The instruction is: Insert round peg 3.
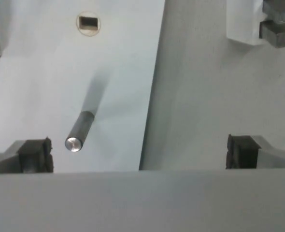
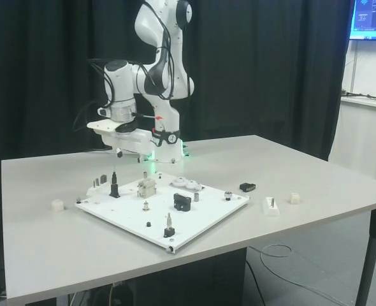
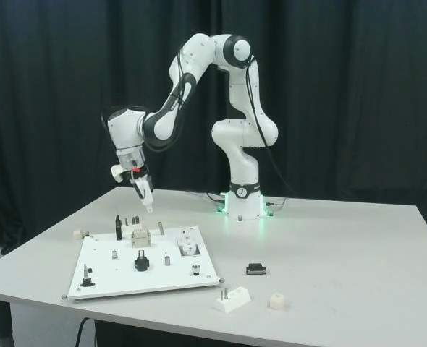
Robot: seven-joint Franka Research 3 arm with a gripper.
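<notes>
In the wrist view, the jaws [image 1: 140, 153] stand wide apart with nothing between them; each black fingertip [image 1: 35, 154] sits at one side of the picture. Beneath them lies the white board [image 1: 46, 82], and its straight edge runs under the gap, with the grey desk [image 1: 205, 96] beyond it. A round peg [image 1: 79, 131] stands upright on the board, close to one fingertip but not touching it, its flat metal top turned toward the camera. Further along the board is a round socket with a rectangular slot [image 1: 88, 22]. A white block [image 1: 246, 24] rests on the desk, off the board.

In the first room view, the white arm [image 2: 155, 70] reaches from its base over the far corner of the board [image 2: 194, 220], the jaws [image 2: 119, 153] hanging above it and clear of every part. A small white cube [image 2: 58, 204] sits on the desk [image 2: 41, 248] beside the board.

In the second room view, the jaws [image 3: 145, 199] hover tilted above the board's [image 3: 112, 278] rear edge, over the thin pegs [image 3: 160, 228] standing there. Which of these is round peg 3 cannot be told.
</notes>
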